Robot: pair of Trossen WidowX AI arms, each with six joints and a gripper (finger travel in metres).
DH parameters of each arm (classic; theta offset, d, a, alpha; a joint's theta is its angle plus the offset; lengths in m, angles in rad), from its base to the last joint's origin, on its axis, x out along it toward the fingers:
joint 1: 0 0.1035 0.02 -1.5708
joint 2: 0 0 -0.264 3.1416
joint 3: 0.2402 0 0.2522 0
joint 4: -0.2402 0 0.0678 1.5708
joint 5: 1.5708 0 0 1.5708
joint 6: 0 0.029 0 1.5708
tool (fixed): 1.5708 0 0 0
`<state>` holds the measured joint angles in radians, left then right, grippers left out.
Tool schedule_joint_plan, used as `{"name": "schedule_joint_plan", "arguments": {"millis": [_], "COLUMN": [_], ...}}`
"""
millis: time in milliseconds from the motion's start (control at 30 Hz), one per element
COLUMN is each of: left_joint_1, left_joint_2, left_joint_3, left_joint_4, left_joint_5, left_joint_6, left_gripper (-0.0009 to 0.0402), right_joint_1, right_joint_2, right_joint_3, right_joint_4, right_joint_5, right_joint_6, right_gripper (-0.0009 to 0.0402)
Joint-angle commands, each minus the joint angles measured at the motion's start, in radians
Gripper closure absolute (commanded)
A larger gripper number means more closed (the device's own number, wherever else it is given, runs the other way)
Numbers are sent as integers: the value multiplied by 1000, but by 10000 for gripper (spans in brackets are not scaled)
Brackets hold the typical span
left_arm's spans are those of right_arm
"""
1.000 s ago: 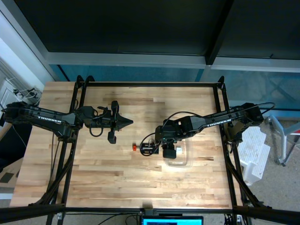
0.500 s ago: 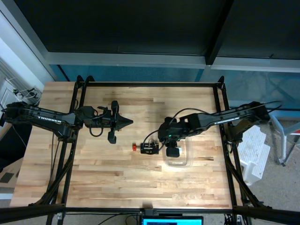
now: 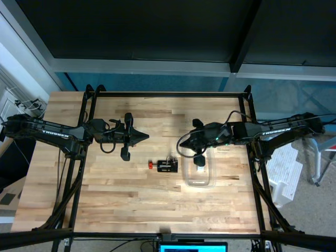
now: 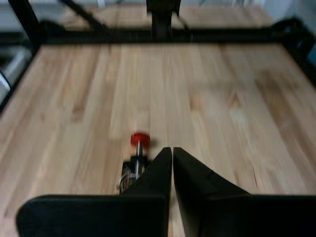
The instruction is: Pick the rca connector and install on the hub
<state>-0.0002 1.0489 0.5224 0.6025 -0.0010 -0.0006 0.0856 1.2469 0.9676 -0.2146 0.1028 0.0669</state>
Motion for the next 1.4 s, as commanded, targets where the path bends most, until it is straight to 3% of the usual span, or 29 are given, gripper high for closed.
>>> {"name": "schedule_joint_plan", "arguments": {"millis": [33, 400, 600, 1067, 1167, 1400], "left_joint_1": [0, 0, 0, 0, 0, 0], "left_joint_2": [0, 0, 0, 0, 0, 0], "left_joint_3": [0, 0, 0, 0, 0, 0], "left_joint_4": [0, 0, 0, 0, 0, 0], "left_joint_5": [0, 0, 0, 0, 0, 0], "left_joint_6": [0, 0, 0, 0, 0, 0], "left_gripper": [393, 393, 393, 393, 393, 393], "right_joint_1": [-22, -69, -84, -85, -85, -85], "right_joint_2": [-47, -131, -157, -187, -192, -195], "right_joint_3": [-51, -215, -289, -377, -378, -378], "right_joint_4": [95, 518, 647, 702, 703, 704], "right_joint_5": [-8, -8, -10, -29, -53, -51], "right_joint_6": [-22, -49, -20, 10, 15, 14], "right_gripper": [389, 394, 393, 393, 393, 393]}}
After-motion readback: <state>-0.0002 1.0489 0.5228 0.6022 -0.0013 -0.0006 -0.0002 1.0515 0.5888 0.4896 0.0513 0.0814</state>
